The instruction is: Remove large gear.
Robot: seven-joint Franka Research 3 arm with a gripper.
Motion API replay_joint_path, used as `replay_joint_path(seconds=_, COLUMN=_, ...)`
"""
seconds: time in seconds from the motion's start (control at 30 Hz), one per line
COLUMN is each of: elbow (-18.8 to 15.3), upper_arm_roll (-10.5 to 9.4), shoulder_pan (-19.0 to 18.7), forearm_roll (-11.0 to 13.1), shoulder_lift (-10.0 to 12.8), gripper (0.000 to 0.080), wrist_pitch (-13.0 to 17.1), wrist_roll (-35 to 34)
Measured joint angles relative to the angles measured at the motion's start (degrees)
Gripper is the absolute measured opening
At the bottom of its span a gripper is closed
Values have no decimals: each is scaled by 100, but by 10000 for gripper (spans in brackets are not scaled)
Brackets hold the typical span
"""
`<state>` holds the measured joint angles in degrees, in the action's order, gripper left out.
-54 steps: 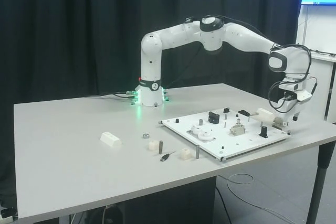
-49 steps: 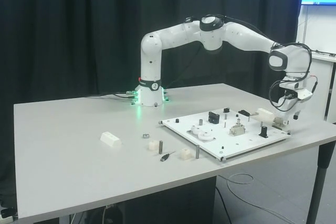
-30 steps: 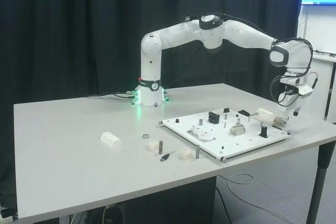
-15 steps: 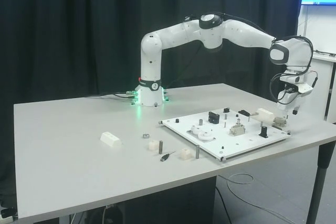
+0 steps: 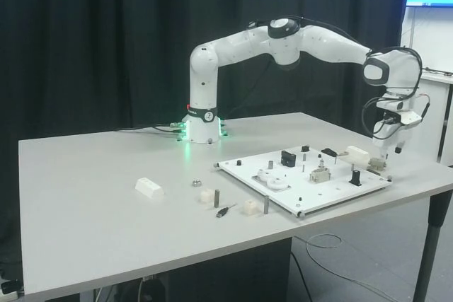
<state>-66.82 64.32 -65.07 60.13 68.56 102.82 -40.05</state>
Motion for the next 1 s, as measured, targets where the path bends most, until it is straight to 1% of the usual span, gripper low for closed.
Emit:
replay_joint_path(seconds=0.13, elbow=0, upper_arm_roll=49, shoulder_pan=27, forearm_roll=-17, shoulder_lift=-21, gripper=800, wrist_pitch=-63, wrist_roll=0)
replay_joint_path(seconds=0.3, elbow=0, upper_arm_roll=233, shoulder_pan=32, forearm_roll=-75, shoulder_lift=-22, gripper=800, wrist_pitch=-272, wrist_roll=5)
replay_joint_path(seconds=0.63, elbow=-51, upper_arm_roll=585, shoulder_pan=89, forearm_roll=-485, shoulder_lift=-22, gripper=800, wrist_pitch=-856, wrist_roll=241)
replay_joint_path(seconds=0.8, elbow=-184, upper_arm_roll=751, shoulder_pan=122, forearm_roll=-632, shoulder_lift=-23, gripper=800, wrist_pitch=-1119, wrist_roll=500)
replay_joint_path(seconds=1.0, elbow=-521, upper_arm_roll=949, shoulder_pan=116, forearm_roll=-708, shoulder_lift=-23, gripper=800, wrist_pitch=-1281, wrist_roll=953)
